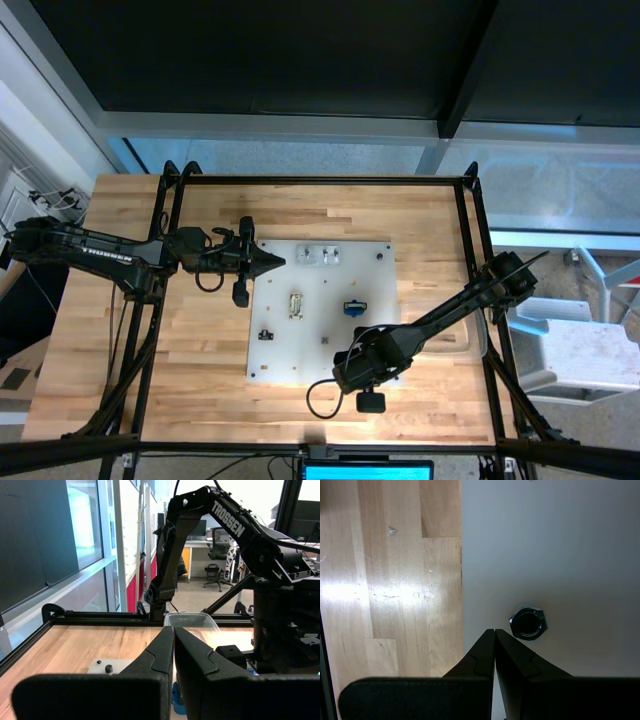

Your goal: Unfasten the M12 fastener and place in the container

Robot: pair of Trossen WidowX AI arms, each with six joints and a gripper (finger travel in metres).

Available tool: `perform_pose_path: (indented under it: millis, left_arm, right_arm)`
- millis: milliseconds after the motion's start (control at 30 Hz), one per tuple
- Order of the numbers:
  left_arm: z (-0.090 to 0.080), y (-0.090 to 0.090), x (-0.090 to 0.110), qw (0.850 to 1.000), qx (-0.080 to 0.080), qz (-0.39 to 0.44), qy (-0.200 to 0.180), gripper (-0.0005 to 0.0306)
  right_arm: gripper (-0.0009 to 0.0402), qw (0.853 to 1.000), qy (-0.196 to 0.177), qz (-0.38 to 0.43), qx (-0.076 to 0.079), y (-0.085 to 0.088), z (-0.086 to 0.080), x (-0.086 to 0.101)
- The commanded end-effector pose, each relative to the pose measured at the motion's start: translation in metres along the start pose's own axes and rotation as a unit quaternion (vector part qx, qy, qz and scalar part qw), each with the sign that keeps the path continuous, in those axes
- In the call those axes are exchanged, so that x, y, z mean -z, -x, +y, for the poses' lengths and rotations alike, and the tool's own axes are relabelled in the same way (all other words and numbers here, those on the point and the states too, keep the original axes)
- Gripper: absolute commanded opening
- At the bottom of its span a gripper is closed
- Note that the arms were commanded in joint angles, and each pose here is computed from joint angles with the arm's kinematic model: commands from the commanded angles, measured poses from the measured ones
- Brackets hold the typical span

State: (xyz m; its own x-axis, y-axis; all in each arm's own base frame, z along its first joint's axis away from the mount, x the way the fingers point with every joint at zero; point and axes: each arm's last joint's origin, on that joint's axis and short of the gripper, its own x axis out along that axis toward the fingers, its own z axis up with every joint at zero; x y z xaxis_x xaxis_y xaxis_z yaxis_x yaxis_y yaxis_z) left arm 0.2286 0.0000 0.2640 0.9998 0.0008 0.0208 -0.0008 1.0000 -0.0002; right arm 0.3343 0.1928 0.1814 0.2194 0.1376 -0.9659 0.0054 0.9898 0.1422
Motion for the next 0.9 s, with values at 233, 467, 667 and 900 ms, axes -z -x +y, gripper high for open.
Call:
perform_pose_path:
  millis: [233, 467, 667, 900]
  left_arm:
    - [0.0, 0.0, 0.0, 1.0, 0.0, 0.0, 0.0, 0.0]
    - [0.0, 0.0, 0.0, 1.0, 0.0, 0.0, 0.0, 0.0]
    - [0.0, 0.0, 0.0, 1.0, 0.0, 0.0, 0.0, 0.0]
    - [0.0, 0.0, 0.0, 1.0, 0.0, 0.0, 0.0, 0.0]
  right_arm:
    - [0.0, 1.0, 0.0, -0.003, 0.008, 0.0, 0.0, 0.0]
    - [0.0, 0.983, -0.014, -0.031, 0.182, 0.018, -0.013, 0.006]
    - [0.0, 0.977, -0.018, -0.041, 0.207, 0.031, -0.012, 0.003]
    - [0.0, 0.988, -0.024, -0.01, 0.15, 0.03, -0.008, 0.005]
